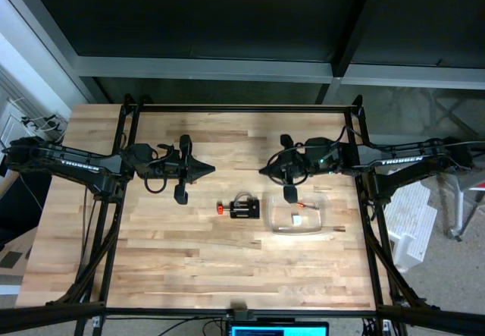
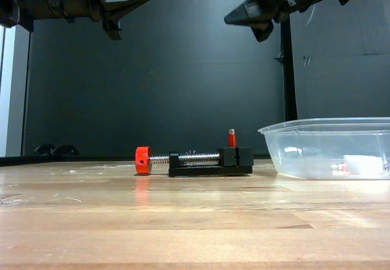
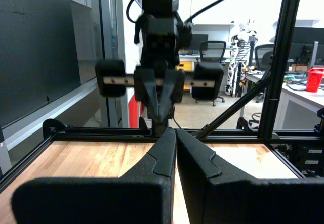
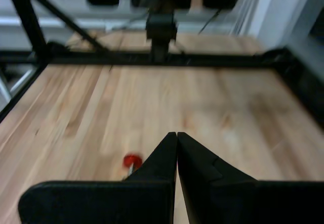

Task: Remove the RCA connector from the receptacle and place in the container

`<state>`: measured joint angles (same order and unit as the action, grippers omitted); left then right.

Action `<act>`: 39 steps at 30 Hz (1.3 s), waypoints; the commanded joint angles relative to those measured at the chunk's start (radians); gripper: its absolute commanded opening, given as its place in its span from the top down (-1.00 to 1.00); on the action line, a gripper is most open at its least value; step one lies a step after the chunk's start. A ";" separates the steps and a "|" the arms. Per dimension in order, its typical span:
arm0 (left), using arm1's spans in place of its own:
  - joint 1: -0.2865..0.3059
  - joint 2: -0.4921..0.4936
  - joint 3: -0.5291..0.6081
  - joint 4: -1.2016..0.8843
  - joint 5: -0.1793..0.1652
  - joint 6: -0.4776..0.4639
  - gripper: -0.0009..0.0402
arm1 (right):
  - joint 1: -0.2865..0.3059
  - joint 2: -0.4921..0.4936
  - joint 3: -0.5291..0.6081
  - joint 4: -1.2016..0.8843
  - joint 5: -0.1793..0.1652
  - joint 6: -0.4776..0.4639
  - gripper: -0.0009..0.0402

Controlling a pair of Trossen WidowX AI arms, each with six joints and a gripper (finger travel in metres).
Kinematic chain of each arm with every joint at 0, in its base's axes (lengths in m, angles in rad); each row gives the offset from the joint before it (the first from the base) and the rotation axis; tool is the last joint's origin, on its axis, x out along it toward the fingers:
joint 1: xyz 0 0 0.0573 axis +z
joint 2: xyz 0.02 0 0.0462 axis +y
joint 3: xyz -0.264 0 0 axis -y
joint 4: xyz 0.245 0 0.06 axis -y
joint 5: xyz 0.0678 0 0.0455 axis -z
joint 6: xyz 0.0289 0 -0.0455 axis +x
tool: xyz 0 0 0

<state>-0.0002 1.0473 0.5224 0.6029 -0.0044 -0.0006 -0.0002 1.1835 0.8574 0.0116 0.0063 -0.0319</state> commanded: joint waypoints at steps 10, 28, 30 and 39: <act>0.000 0.000 0.000 0.000 0.000 0.000 0.96 | -0.009 -0.063 -0.125 0.322 0.000 -0.025 0.96; 0.000 0.000 0.000 0.000 0.000 0.000 0.96 | -0.028 -0.084 -0.220 0.496 -0.032 0.002 0.96; 0.000 0.000 0.000 0.000 0.000 0.000 0.96 | -0.028 -0.084 -0.226 0.497 -0.033 0.001 0.96; 0.000 0.000 0.000 0.000 0.000 0.000 0.96 | -0.028 -0.084 -0.227 0.478 -0.034 0.008 0.96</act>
<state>-0.0002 1.0473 0.5224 0.6029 -0.0044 -0.0006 -0.0284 1.0988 0.6300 0.4973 -0.0280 -0.0284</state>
